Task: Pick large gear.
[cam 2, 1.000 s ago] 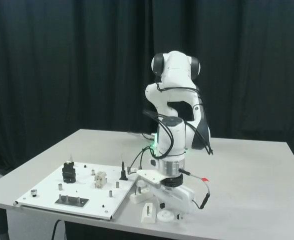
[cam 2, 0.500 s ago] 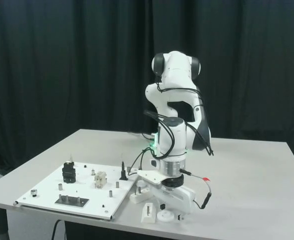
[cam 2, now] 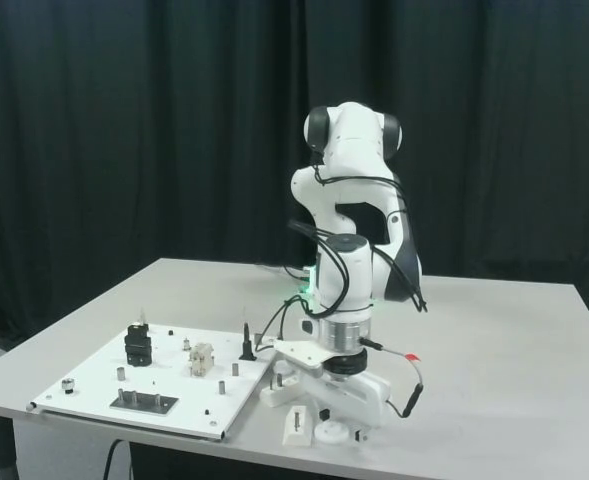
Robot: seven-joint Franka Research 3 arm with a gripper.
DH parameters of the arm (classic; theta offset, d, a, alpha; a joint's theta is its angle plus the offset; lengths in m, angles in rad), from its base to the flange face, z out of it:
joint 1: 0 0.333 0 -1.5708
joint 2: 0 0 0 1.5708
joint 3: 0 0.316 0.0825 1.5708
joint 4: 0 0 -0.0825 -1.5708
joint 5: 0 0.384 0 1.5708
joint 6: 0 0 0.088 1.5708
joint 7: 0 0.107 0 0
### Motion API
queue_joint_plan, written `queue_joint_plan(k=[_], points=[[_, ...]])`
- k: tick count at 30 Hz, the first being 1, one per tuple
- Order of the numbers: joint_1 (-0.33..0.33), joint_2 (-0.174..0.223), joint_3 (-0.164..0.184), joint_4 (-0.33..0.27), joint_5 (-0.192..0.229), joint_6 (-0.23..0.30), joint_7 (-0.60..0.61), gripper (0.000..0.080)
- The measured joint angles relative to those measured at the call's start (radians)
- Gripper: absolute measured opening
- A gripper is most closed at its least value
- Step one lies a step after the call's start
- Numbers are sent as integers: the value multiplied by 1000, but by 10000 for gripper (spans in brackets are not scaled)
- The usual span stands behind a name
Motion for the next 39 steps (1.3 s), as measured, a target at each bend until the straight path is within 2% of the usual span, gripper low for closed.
queue_joint_plan(k=[15,16,21,22,39], points=[[-3,3,-2,-9,-1,23,-9,800],[-3,3,-2,-10,-1,25,-9,506],[-4,2,-2,-14,-1,33,-9,506],[-4,3,-2,-14,-1,34,-9,326],[-5,-8,-9,-13,-2,39,-10,329]])
